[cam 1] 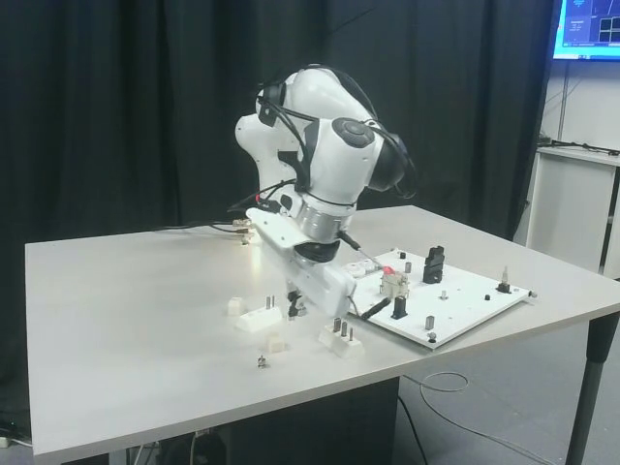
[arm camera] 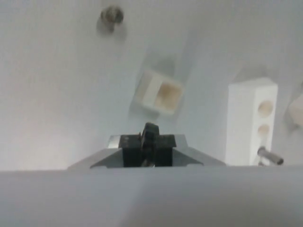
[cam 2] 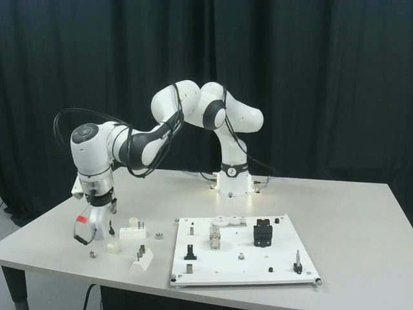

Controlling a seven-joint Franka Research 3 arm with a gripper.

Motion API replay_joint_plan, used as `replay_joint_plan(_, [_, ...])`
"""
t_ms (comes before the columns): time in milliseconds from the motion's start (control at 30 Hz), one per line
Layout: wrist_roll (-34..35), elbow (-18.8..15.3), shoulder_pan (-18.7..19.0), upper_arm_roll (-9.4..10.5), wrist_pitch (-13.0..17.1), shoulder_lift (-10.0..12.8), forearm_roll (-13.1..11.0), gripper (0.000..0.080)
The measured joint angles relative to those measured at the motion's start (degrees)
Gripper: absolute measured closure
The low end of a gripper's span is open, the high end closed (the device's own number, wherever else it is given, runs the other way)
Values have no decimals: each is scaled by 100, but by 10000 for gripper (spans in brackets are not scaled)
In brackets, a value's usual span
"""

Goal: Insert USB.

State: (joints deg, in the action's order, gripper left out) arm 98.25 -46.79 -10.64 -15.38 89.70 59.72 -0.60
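Observation:
In the wrist view my gripper (arm camera: 149, 147) is shut on a small black USB plug (arm camera: 151, 133) that stands out between the black pads. The room views show the gripper (cam 1: 294, 306) (cam 2: 97, 232) low over the table, well to the side of the white task board (cam 1: 465, 308) (cam 2: 242, 268). A thin cable (cam 2: 80, 232) loops from the gripper. Below the fingertips lies a small white cube holder (arm camera: 160, 92) (cam 2: 114, 247). The board carries several small fixtures, among them a grey block (cam 2: 215, 240); I cannot make out a USB socket.
A tall white block with round holes and a metal pin (arm camera: 251, 122) (cam 2: 142, 258) stands close to the gripper. Another white block (cam 2: 132, 231) and a small bolt (arm camera: 111, 15) (cam 2: 92, 254) lie nearby. A black fixture (cam 2: 261, 232) stands on the board.

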Motion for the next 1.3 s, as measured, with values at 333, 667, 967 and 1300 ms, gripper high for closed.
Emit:
replay_joint_plan(333, [-178,0,323,66,-456,-75,-60,751])
replay_joint_plan(667, [-423,-1,718,88,-959,-122,-8,751])
replay_joint_plan(967, [-447,-95,911,484,-1328,-223,296,751])
replay_joint_plan(1300, [-441,-349,1045,1006,-1591,-398,709,751])
